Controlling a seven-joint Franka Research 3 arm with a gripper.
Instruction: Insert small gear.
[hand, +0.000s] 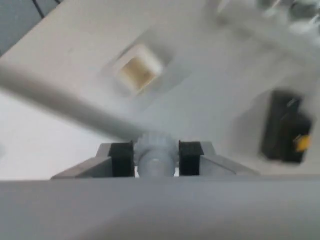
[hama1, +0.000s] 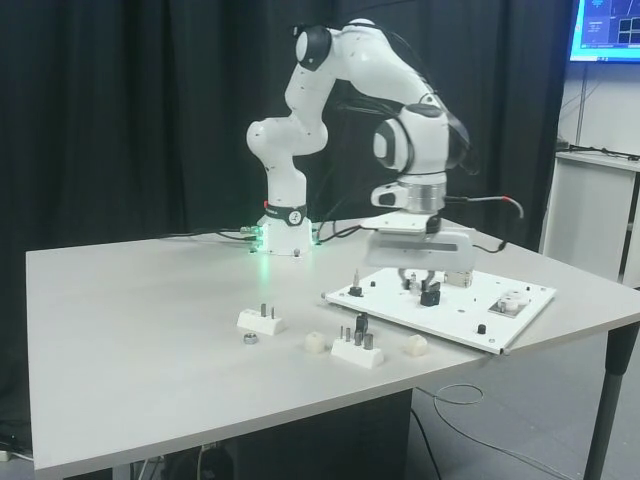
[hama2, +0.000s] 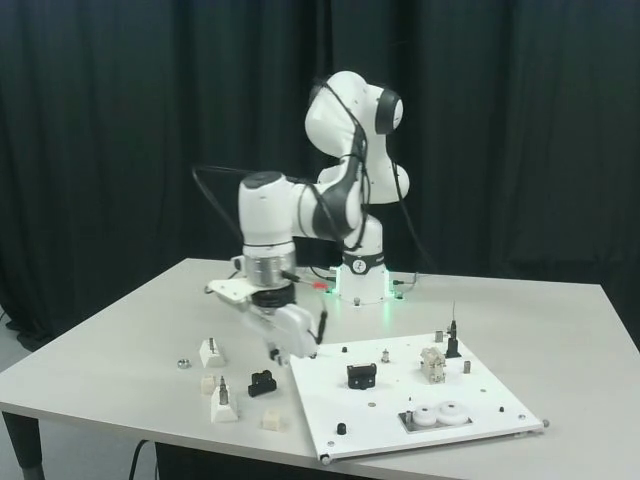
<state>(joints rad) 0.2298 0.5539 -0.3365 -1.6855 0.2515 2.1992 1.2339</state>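
The white arm rises from its base at the table's (hama1: 150, 320) far edge, folds over at the elbow and drops its wrist straight down above the white assembly board (hama1: 445, 315). The gripper (hand: 156, 156) points at the board's edge nearest the table's middle. In the wrist view, the small gear (hand: 156, 150) sits clamped between the two black fingertips (hand: 121, 159), toothed rim outward, held above the board's surface. A square recess (hand: 138, 69) lies on the board beyond the gear.
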